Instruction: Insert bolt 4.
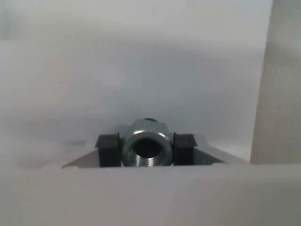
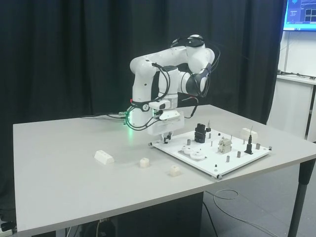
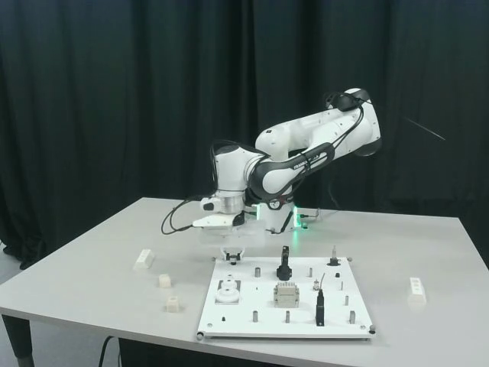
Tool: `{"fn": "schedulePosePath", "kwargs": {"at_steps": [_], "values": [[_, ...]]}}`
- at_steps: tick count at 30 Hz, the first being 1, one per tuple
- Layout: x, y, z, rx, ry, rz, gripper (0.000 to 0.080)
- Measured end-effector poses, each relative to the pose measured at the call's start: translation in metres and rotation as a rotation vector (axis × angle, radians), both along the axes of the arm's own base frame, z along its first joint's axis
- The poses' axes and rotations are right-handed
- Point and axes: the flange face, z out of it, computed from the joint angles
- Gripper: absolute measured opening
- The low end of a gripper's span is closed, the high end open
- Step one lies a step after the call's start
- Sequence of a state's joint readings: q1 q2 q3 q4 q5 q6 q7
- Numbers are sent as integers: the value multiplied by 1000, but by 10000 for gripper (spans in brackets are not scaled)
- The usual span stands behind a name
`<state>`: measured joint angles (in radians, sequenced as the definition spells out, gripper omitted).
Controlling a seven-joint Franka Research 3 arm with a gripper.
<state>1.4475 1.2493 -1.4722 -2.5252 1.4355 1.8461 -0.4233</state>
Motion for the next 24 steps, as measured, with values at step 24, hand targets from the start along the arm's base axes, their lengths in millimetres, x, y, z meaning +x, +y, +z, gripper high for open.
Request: {"fn": "schedulePosePath", "kwargs": {"at_steps": [24], "values": [[0, 1, 0, -21, 11, -541, 239]]}}
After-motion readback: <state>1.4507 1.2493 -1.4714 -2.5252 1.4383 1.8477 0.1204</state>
